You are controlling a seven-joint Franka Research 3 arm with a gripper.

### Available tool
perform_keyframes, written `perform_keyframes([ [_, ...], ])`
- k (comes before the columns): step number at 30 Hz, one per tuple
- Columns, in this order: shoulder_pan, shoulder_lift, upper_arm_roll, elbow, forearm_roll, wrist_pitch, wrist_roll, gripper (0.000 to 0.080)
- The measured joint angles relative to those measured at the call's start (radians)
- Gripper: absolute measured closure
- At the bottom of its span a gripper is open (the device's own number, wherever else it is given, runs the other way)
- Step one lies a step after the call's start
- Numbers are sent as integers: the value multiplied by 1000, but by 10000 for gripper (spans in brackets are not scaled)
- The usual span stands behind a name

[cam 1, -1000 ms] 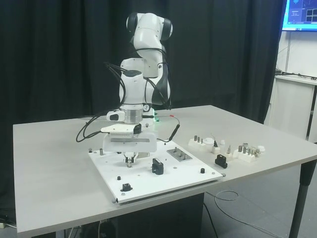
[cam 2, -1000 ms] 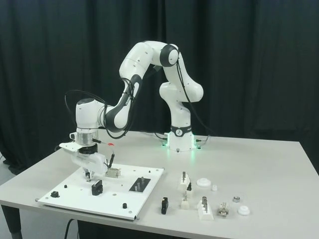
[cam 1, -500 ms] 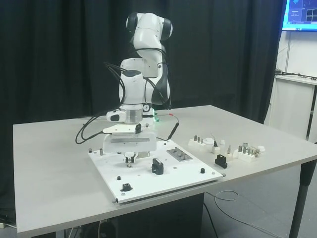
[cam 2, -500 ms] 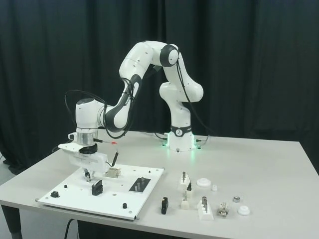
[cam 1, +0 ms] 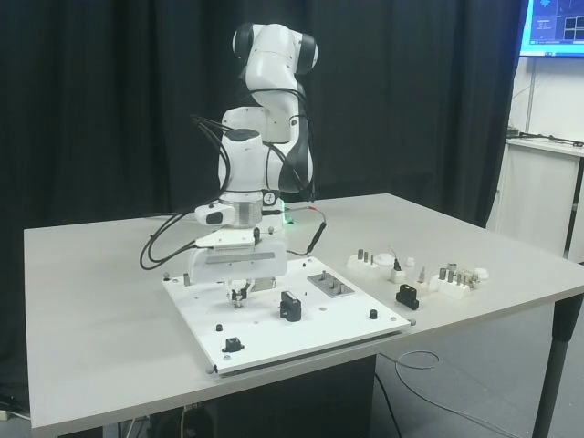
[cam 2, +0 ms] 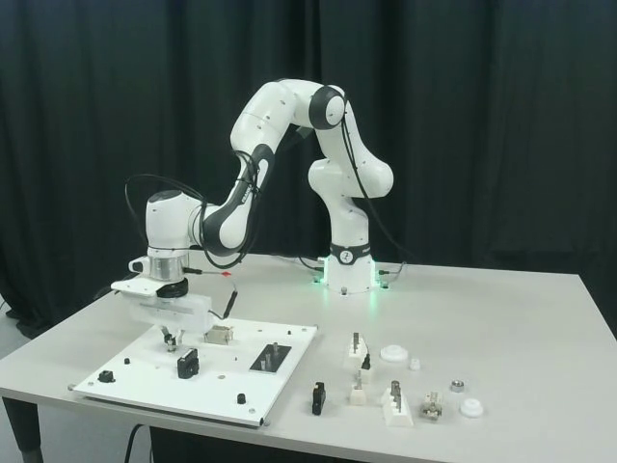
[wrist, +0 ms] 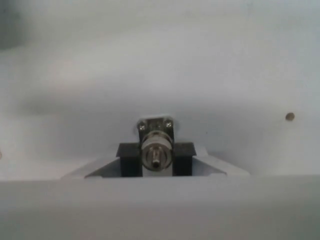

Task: Insert BNC.

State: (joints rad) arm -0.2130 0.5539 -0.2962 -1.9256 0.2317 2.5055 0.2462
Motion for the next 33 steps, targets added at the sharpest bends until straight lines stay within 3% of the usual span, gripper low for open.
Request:
perform_keyframes([
  [11,-3,0,-1,0,23,1,-164,677],
  [33,-5,1,-2,0,36,2,-319,677],
])
